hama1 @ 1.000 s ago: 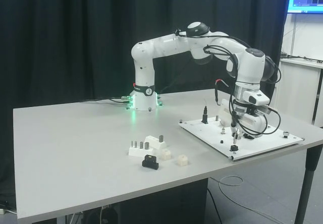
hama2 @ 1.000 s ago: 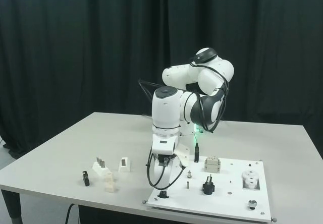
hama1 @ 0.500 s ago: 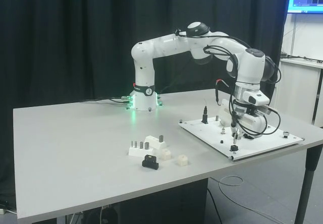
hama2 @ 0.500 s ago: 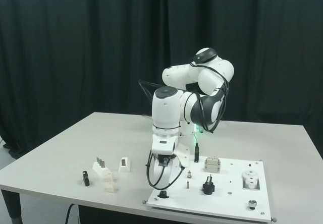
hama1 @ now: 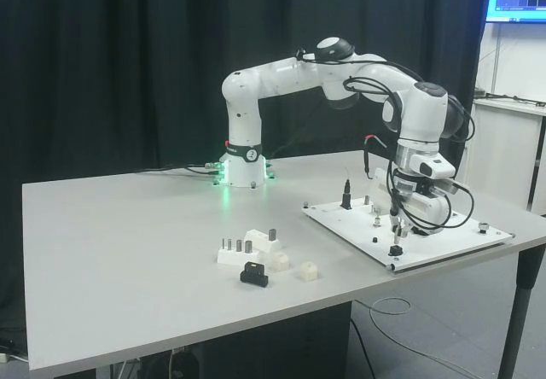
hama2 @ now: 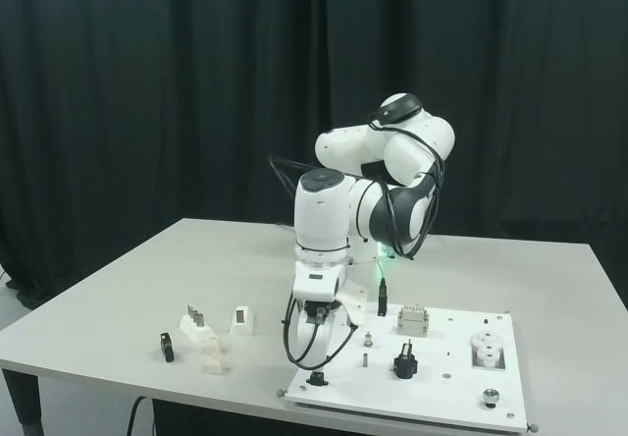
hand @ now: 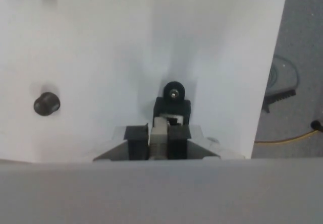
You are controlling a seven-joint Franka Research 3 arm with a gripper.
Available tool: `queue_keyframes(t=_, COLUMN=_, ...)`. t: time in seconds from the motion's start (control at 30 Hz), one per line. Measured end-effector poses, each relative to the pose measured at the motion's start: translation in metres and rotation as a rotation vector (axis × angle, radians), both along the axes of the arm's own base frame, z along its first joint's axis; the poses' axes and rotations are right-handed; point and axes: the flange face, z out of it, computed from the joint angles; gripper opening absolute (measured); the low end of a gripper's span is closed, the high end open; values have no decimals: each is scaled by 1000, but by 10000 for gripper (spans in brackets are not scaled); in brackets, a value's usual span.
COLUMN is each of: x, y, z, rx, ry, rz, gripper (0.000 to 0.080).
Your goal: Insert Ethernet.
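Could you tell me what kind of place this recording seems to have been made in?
Probably a robotics lab or test cell: a white arm bolted to a grey table, a white task board with connector fixtures, and black curtains around the workspace.

No text, label, brand, number or sign can be read anywhere in these views.

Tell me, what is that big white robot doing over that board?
The white robot arm reaches down over a white board on the grey table. Its gripper pinches a small plug and holds it just above a black socket near the board's edge. The plug is lined up with the socket but does not look pushed in yet.
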Motion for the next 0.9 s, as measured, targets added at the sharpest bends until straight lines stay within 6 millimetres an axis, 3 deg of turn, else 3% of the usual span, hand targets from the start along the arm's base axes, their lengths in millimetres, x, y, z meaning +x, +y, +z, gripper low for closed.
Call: queue_keyframes(t=0.9, x=2, y=-2, z=-4, rx=-6, ry=-10, rz=19, gripper=74)
